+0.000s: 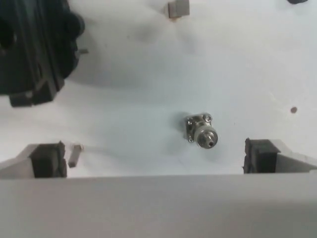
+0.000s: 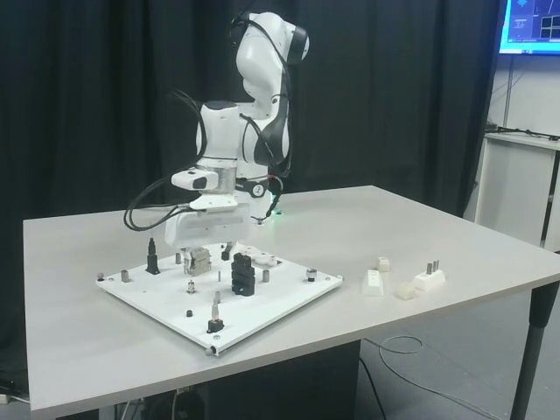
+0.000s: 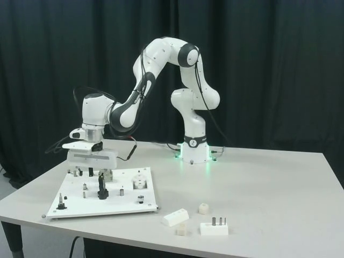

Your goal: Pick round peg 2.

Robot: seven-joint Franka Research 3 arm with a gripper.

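My gripper point(image 1: 153, 157) hangs open just above the white board point(image 2: 282, 302), near its back left part point(image 3: 75, 209). Both fingertips point(image 1: 47, 159) show in the wrist view, wide apart and holding nothing. Below the gap, nearer one finger, a small metal threaded connector point(image 1: 200, 130) stands on the board. A short grey round peg point(image 1: 74, 154) stands right beside the other finger. In the room views the gripper point(image 2: 206, 254) point(image 3: 90, 171) sits low over several small pegs, and the hand hides the ones directly under it.
A black fixture point(image 1: 34, 44) rises close to the gripper, also seen mid-board point(image 2: 241, 273) point(image 3: 101, 188). A grey block point(image 1: 178, 8) lies further off. White blocks point(image 2: 374, 283) and a white holder with two pins point(image 3: 214, 228) lie on the grey table beside the board.
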